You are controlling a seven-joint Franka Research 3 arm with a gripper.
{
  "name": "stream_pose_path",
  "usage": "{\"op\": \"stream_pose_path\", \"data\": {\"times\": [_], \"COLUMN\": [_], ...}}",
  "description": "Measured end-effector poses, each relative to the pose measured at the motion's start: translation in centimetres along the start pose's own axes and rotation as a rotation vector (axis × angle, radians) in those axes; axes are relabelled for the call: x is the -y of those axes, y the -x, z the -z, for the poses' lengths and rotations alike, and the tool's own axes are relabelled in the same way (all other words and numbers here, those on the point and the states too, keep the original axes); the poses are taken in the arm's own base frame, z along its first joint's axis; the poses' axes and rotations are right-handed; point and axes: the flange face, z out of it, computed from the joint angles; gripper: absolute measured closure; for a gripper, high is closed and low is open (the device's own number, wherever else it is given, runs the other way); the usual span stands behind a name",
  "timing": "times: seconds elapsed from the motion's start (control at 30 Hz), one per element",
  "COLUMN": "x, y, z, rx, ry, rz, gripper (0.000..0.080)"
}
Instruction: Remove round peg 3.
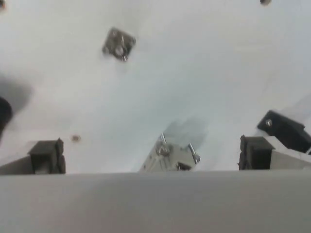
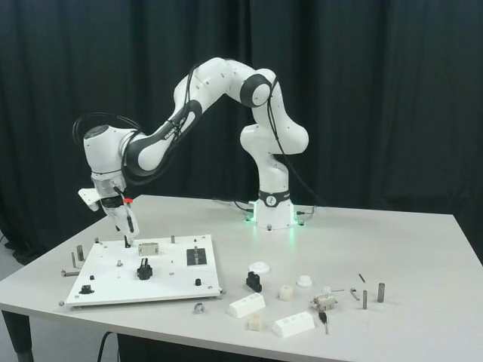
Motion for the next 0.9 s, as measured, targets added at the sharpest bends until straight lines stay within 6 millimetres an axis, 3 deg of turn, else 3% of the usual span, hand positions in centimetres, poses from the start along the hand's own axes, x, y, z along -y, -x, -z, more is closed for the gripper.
{"op": "stream_pose_path", "data": {"times": [0.9], "x": [-5.2], "y": [3.6], "z": [-2.8], "rx": [-0.019], "ry": [0.03], "rz": [0.198], "gripper": [0.0003]}}
